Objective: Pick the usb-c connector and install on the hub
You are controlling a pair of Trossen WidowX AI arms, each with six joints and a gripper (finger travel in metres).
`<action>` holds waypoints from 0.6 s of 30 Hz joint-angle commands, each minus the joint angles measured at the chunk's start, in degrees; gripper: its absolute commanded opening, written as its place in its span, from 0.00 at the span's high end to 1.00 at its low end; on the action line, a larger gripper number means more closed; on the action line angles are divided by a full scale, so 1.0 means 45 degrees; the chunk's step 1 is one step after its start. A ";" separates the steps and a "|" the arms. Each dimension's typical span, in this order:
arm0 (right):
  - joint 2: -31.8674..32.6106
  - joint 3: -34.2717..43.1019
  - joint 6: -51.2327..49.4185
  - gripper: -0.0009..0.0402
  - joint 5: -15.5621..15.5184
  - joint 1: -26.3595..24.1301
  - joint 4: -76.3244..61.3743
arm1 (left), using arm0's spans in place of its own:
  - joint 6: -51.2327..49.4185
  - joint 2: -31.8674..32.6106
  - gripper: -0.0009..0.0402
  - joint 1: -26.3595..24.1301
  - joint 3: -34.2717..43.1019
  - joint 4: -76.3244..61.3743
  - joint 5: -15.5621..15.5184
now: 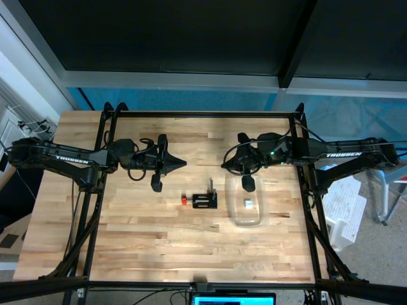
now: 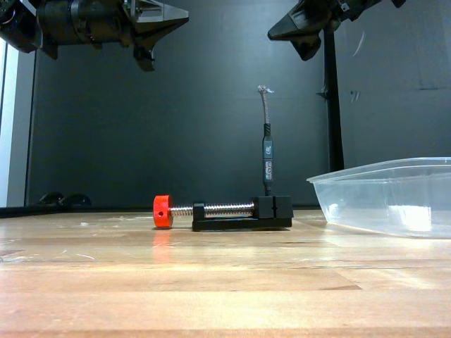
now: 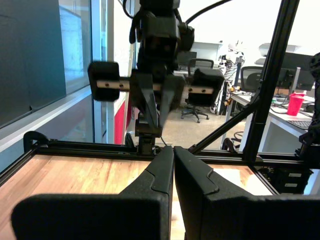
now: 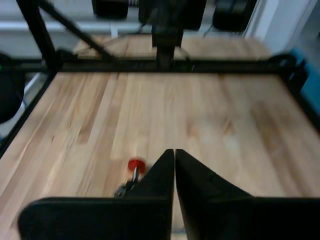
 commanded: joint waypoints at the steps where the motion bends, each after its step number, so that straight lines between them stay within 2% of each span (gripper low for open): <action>1: -0.0554 -0.0622 0.0063 0.96 -0.0005 -0.0185 0.1127 | 0.0000 0.0000 0.98 0.0005 0.0000 0.0015 0.0000; 4: -0.0947 -0.1185 0.0083 0.97 -0.0068 -0.0413 0.2161 | 0.0000 0.0000 0.98 0.0000 0.0000 0.0010 0.0000; 7: -0.1219 -0.1588 0.0126 0.98 -0.0481 -0.0549 0.3050 | 0.0000 0.0000 0.98 0.0000 0.0000 0.0010 0.0000; 18: -0.1656 -0.2973 0.0578 0.98 -0.0316 -0.0578 0.5955 | 0.0000 0.0000 0.98 0.0000 0.0000 0.0010 0.0000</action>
